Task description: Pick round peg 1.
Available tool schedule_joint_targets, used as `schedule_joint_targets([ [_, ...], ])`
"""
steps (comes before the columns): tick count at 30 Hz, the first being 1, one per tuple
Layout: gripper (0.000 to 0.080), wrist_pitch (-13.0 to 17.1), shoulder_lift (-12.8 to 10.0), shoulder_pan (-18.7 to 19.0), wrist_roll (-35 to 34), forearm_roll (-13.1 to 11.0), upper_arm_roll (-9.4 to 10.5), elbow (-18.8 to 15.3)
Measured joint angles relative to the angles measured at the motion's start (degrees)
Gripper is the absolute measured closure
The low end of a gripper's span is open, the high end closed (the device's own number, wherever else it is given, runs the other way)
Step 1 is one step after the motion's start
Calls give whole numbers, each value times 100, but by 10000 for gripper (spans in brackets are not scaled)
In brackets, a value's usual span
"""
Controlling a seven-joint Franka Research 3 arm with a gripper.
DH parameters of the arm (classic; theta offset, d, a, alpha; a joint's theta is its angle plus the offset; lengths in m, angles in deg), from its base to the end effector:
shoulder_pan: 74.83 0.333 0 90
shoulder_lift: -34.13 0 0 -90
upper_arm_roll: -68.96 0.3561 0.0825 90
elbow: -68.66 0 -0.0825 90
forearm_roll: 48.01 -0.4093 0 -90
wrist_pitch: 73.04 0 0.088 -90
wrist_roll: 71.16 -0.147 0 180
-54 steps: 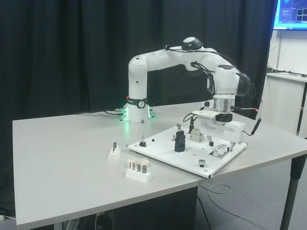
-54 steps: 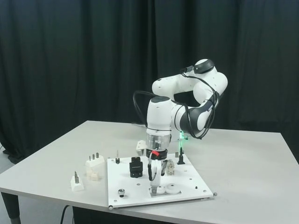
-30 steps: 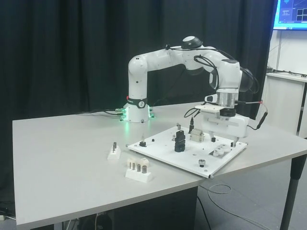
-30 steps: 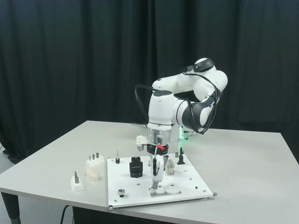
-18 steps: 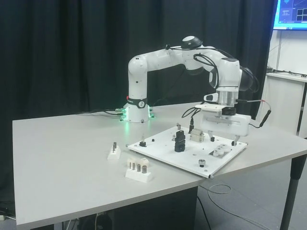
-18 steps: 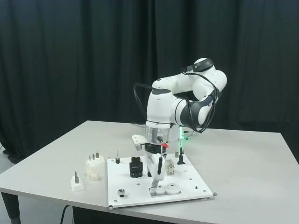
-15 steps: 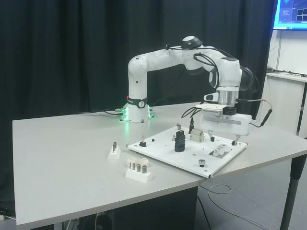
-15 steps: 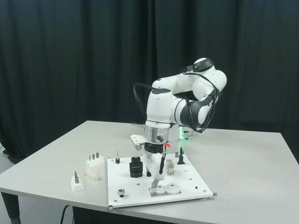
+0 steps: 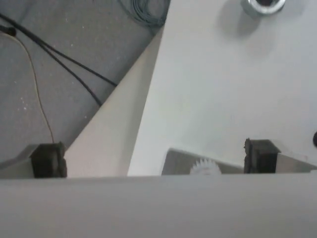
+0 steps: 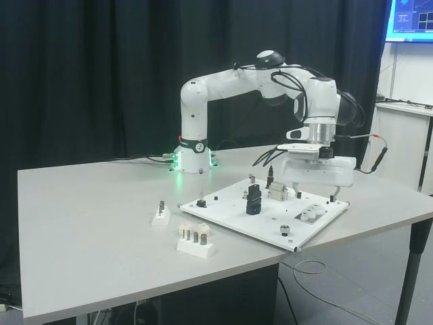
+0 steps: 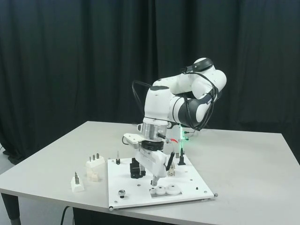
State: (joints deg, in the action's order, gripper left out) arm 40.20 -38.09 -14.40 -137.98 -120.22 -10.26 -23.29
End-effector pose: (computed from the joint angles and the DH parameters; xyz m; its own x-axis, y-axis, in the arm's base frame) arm 0.7394 0.0811 0.2499 -0.0941 -0.9919 0.0853 -0.9775 0.0759 -0.1967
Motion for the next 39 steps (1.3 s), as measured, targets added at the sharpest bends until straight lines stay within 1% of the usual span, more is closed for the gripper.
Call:
schedule_joint_targets([
  [8,3,-2,12,-67,356,-19,-27,47],
  [18,3,-11,12,-119,570,-22,-27,88],
  [29,3,-22,12,-177,1129,-22,-46,112],
  [39,3,-202,12,-216,1507,-22,-144,156],
])
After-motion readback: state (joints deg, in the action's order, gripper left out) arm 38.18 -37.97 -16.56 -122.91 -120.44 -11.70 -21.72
